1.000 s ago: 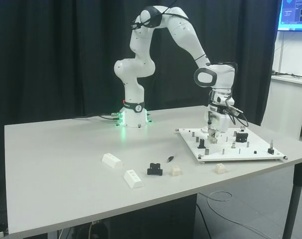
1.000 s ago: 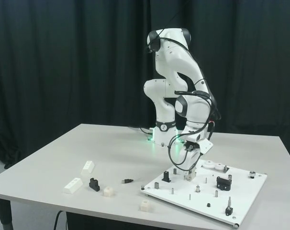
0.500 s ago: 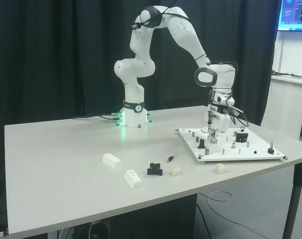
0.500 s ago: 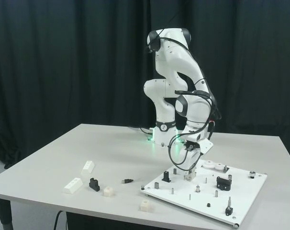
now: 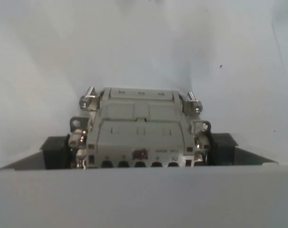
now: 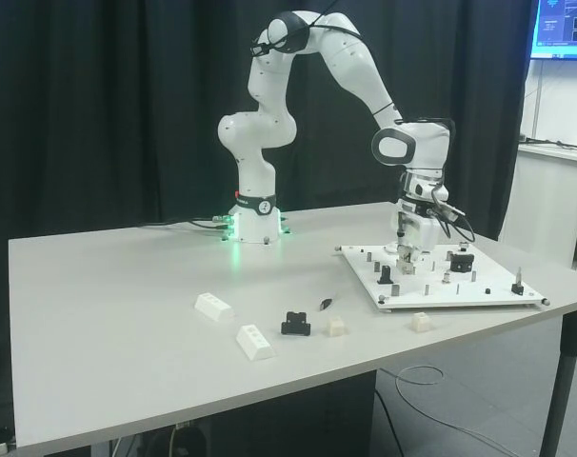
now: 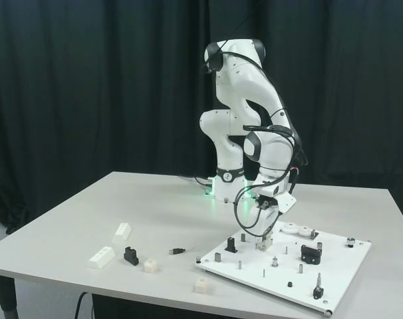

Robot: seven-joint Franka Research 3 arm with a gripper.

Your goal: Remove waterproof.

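Note:
In the wrist view the waterproof connector [image 5: 139, 133], a grey-white block with screws at its corners, sits on the white board [image 5: 144, 52]. My gripper [image 5: 139, 152] is down around it, and the black fingers [image 5: 56, 152] press on its two sides. In the room views the gripper [image 6: 406, 255] [image 7: 262, 244] stands upright over the near-middle of the white assembly board [image 6: 479, 290] [image 7: 334, 279], its tips at board level. The connector itself is mostly hidden there by the fingers.
Pegs, a black block [image 6: 462, 260] [image 7: 310, 252] and small fittings stand on the board around the gripper. Loose on the grey table lie two white blocks [image 6: 213, 306] [image 6: 254, 341], a black piece [image 6: 295, 324], two small white cubes [image 6: 336, 326] [image 6: 421, 321] and a small plug [image 6: 325, 303].

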